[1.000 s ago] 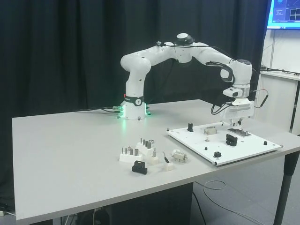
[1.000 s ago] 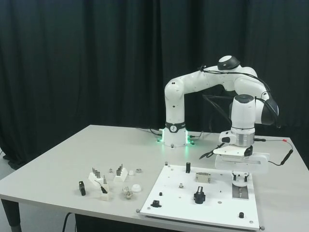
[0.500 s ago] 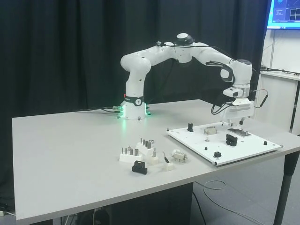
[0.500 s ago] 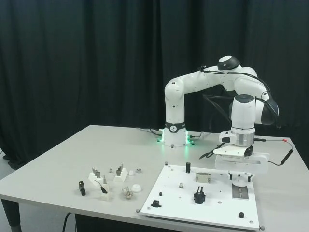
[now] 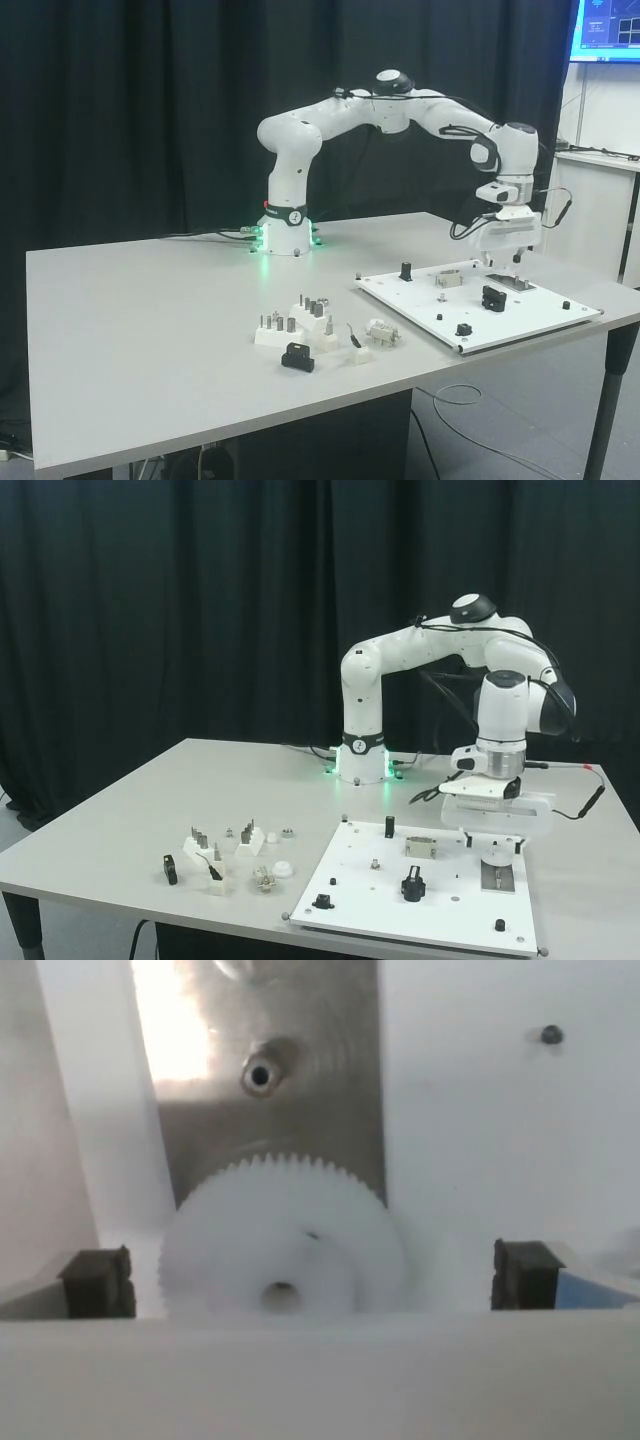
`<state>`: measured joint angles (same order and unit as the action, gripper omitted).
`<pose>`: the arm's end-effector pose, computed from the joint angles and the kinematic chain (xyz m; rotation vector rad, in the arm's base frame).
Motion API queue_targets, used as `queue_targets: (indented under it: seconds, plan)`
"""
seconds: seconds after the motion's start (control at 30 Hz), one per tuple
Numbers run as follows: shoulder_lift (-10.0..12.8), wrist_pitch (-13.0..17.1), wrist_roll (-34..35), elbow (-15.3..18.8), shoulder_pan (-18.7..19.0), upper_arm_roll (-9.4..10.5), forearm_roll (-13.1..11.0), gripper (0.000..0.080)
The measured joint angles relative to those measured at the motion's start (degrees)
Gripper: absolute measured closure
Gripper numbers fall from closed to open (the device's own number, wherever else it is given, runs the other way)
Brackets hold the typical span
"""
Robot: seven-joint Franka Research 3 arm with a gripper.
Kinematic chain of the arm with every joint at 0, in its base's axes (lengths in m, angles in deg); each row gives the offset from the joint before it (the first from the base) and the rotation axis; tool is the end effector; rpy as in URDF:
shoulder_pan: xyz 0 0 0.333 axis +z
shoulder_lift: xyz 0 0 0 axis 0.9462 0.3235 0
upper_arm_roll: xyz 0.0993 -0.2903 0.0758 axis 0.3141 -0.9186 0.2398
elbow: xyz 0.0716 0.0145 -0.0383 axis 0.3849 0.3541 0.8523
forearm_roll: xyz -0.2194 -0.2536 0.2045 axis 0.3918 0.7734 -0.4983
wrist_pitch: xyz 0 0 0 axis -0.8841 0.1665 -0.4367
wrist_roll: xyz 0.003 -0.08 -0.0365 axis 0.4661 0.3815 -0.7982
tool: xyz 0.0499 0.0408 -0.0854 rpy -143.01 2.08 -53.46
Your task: Insert large gear.
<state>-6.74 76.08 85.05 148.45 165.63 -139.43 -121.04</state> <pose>0.5244 0.3510 0.2407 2.8505 -1.3041 -0.0169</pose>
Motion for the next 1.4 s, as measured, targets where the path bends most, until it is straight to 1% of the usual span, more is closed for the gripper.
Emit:
queue_targets:
  seconds: [0.03, 0.37, 0.53, 0.83, 1.4]
  plan:
    - [-0.11, -0.17, 0.02, 0.02, -0.02, -0.13, 0.35, 0.0005]
    - [-0.25, -2.96, 0.30, 0.52, -0.37, -1.93, 2.55, 0.0003]
    - [-0.25, -3.28, 0.30, 1.42, -0.40, -2.35, 2.73, 0.0003]
    - [-0.25, -3.69, 0.29, 2.48, -0.40, -2.34, 2.69, 0.0003]
    - [-0.25, -4.05, 0.28, 2.54, -0.32, -1.69, 2.59, 0.0003]
